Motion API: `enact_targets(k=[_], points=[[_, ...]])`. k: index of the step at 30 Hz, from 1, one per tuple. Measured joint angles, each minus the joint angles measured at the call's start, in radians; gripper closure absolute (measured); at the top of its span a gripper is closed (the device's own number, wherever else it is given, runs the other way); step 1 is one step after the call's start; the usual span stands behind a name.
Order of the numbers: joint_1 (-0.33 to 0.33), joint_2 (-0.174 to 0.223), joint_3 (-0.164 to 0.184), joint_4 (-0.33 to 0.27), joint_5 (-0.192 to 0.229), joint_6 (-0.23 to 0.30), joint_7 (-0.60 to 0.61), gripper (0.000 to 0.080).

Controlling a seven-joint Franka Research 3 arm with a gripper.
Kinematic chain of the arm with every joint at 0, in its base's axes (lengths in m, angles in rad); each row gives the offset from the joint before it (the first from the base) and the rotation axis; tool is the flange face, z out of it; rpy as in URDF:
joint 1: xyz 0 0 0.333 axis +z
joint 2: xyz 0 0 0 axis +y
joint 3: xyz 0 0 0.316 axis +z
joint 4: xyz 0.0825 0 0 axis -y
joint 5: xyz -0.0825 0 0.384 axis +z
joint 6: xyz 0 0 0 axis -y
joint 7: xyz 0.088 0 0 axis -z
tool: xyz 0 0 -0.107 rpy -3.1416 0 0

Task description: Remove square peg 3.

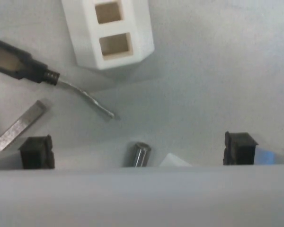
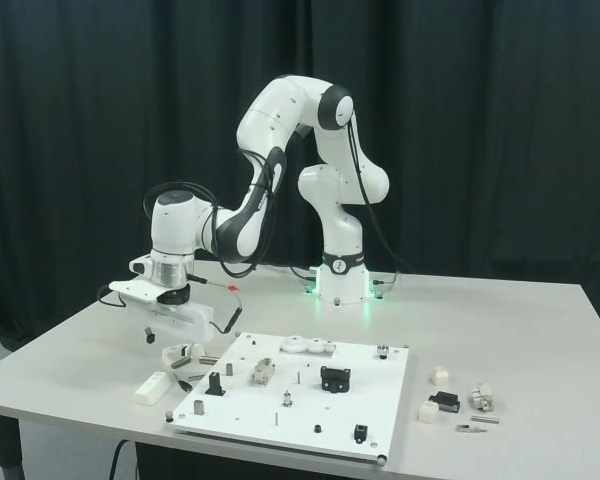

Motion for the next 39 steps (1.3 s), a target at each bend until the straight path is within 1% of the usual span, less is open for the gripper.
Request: enact_targets(k=[22, 39], points=[[0.0, 0.0, 0.005, 0.012, 0.002, -0.007, -0.007, 0.0003], [-0.006, 0.0, 0.005, 0.031, 0.002, -0.033, -0.019, 0.0003]])
